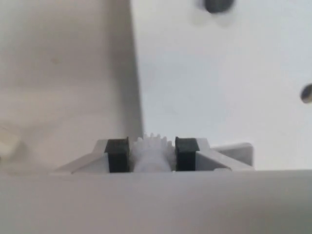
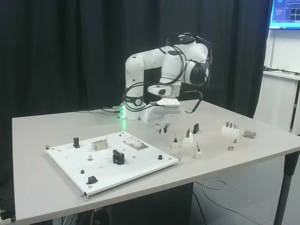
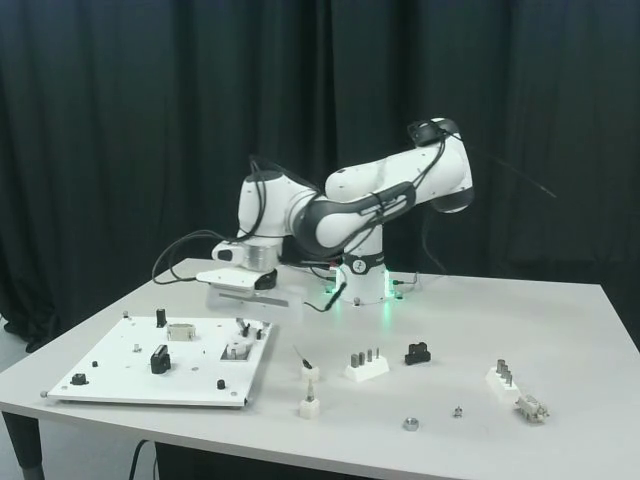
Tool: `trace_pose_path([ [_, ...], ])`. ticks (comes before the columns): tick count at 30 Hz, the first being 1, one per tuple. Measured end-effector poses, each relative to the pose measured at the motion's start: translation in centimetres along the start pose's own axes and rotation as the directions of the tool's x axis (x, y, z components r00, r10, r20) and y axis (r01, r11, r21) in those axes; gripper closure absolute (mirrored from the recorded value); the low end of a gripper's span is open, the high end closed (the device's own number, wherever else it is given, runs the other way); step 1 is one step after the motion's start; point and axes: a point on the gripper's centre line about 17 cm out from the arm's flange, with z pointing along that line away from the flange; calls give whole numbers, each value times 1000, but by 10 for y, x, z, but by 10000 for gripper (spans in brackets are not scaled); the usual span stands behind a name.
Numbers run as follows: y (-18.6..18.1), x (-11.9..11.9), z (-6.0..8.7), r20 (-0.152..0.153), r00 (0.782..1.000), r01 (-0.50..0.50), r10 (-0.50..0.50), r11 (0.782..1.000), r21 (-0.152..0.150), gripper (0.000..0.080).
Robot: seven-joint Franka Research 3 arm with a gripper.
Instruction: Insert small gear.
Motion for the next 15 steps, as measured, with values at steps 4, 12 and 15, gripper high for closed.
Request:
trace_pose_path([
  [4, 14, -10, 5, -6, 1000, 13, -12, 1000, 15, 607],
  [12, 35, -26, 18, -23, 1000, 16, -15, 998, 56, 607],
  [15, 39, -30, 23, -24, 1000, 17, -16, 997, 71, 607],
])
